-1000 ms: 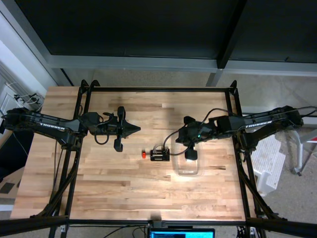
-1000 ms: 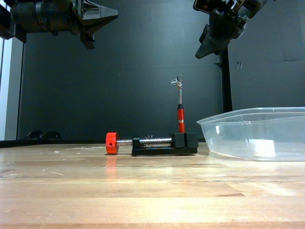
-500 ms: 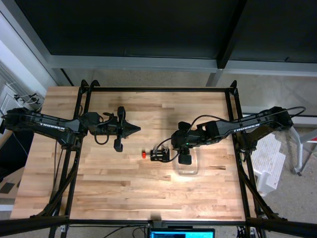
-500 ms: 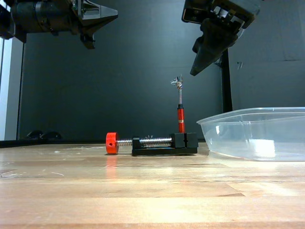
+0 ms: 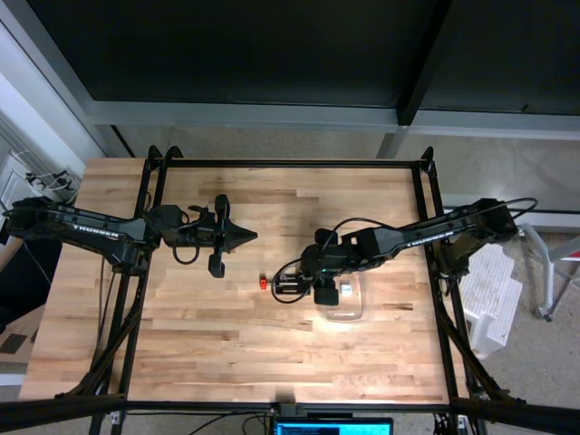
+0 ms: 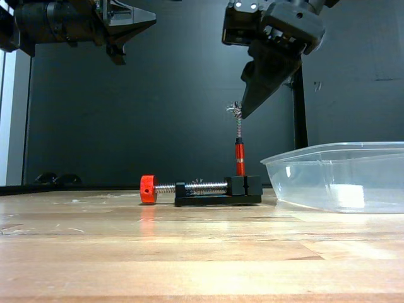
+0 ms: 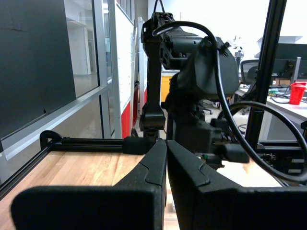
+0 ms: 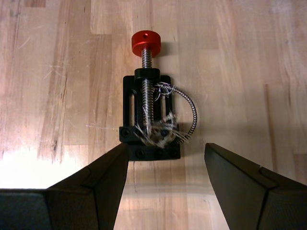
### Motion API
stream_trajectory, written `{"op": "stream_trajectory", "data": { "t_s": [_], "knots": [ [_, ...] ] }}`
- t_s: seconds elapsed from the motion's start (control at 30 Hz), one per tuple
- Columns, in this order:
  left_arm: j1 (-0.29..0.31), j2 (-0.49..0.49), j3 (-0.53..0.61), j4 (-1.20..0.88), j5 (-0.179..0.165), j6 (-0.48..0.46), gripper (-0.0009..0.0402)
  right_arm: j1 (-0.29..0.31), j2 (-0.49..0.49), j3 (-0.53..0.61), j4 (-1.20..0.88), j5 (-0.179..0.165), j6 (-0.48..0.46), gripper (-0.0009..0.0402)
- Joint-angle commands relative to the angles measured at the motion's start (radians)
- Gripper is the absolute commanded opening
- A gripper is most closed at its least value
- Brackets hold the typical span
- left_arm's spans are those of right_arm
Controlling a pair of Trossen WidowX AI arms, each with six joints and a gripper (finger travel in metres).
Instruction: Remove the RCA connector from the receptacle and place in the container
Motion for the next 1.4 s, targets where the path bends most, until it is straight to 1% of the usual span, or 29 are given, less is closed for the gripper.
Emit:
{"op": "stream_trajectory", "data": {
  "t_s": [0.03,0.37,0.43,0.6,0.97,1.4],
  "knots": [
    [0.000,0.000,0.000,0.000,0.000,0.000,0.0000,0.001,0.034,0.019,0.000,-0.001,-0.008,0.0224],
    [0.000,0.000,0.000,0.000,0.000,0.000,0.0000,0.005,0.084,0.018,0.006,-0.002,-0.011,0.0226],
    [0.000,0.000,0.000,0.000,0.000,0.000,0.0000,0.006,0.102,0.018,0.007,-0.010,-0.011,0.0225],
    [0.000,0.000,0.000,0.000,0.000,0.000,0.0000,0.009,0.130,0.018,0.012,-0.008,-0.010,0.0222],
    [0.000,0.000,0.000,0.000,0.000,0.000,0.0000,0.009,0.130,0.013,0.041,-0.008,-0.021,0.0203],
    [0.000,0.000,0.000,0.000,0.000,0.000,0.0000,0.009,0.130,-0.001,0.053,-0.008,-0.014,0.0199]
  ]
}}
